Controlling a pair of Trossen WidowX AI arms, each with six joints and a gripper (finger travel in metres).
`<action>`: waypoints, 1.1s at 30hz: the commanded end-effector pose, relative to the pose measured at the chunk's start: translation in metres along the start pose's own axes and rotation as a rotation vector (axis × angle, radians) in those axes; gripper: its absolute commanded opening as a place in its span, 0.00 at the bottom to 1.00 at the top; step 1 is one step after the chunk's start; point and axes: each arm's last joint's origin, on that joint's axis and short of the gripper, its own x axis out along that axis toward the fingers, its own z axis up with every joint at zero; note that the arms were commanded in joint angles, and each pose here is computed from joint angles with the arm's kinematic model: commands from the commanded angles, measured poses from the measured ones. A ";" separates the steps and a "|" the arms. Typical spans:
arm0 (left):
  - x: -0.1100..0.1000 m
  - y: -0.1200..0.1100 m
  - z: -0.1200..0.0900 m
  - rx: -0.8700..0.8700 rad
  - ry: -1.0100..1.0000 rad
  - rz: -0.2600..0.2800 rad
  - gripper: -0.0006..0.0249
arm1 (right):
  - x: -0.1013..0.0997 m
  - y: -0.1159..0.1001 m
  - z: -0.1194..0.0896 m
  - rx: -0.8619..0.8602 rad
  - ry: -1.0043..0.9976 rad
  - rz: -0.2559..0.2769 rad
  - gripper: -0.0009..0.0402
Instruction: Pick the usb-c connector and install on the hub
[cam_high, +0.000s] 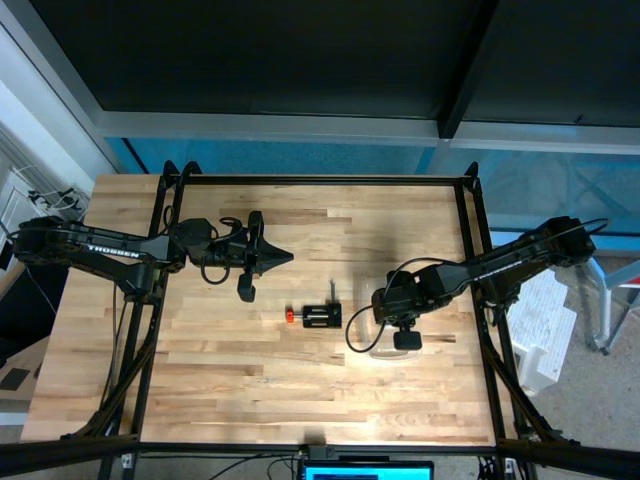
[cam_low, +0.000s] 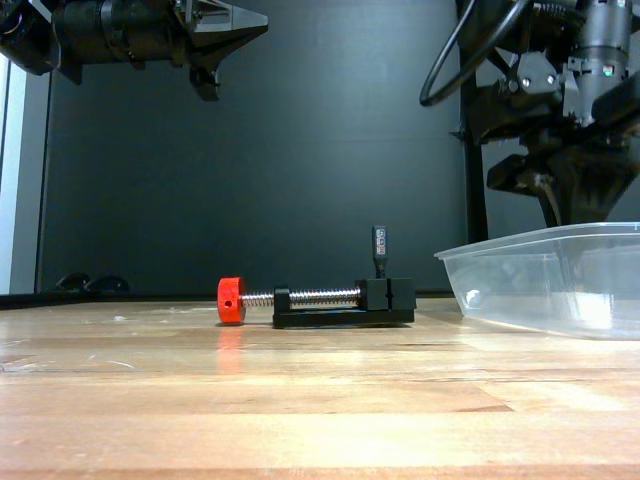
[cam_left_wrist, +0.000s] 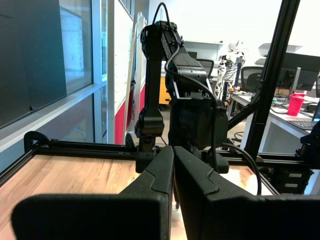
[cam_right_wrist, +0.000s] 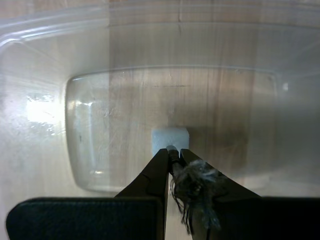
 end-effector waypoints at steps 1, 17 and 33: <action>0.000 0.000 0.000 0.000 0.000 0.000 0.02 | -0.014 0.001 0.004 -0.003 -0.011 0.002 0.02; 0.000 0.000 0.000 0.000 0.000 0.000 0.02 | -0.071 0.001 0.016 0.000 -0.108 -0.001 0.02; 0.000 0.000 0.000 0.000 0.000 0.000 0.02 | -0.068 -0.001 0.033 0.018 -0.181 0.007 0.02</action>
